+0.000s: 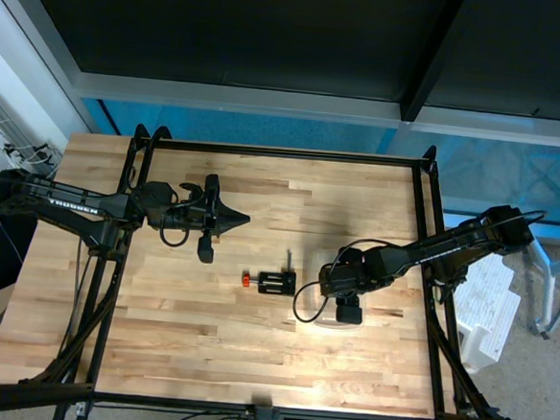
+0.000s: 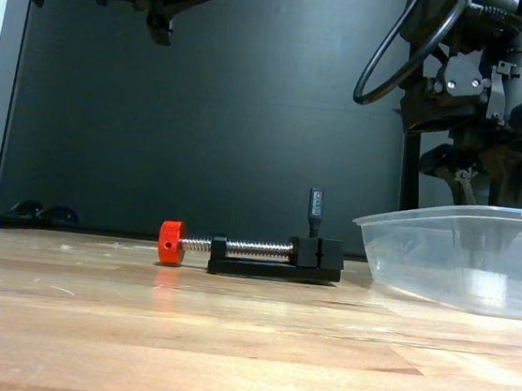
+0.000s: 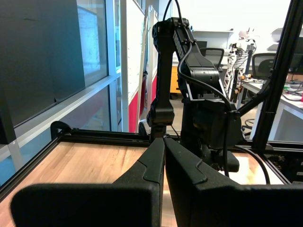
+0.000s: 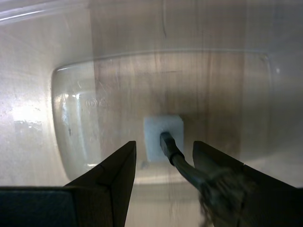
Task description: Pick the usb-c connector and install on the hub
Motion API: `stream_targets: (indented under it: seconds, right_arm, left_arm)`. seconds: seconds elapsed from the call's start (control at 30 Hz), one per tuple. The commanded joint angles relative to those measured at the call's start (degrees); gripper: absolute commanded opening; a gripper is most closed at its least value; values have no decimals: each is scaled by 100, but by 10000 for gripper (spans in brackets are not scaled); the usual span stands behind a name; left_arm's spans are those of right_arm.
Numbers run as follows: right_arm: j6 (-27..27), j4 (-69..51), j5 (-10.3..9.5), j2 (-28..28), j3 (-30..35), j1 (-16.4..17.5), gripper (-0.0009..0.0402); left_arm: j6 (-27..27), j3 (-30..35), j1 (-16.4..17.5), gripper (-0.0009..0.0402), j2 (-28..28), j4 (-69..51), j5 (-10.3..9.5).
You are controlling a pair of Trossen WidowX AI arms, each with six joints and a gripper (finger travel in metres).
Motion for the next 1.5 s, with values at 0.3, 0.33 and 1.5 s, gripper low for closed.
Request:
stream_targets:
  seconds: [0.3,0.33,1.5]
  right_arm:
    - [48,105,24,7,-105,7,165]
    - [48,107,68,7,-109,7,165]
    - [46,153,111,4,-114,17,2]
  left_arm:
    - [2,2,2,0,2,2,2]
    - [2,2,2,0,2,2,0]
    - [2,2,2,0,2,2,0]
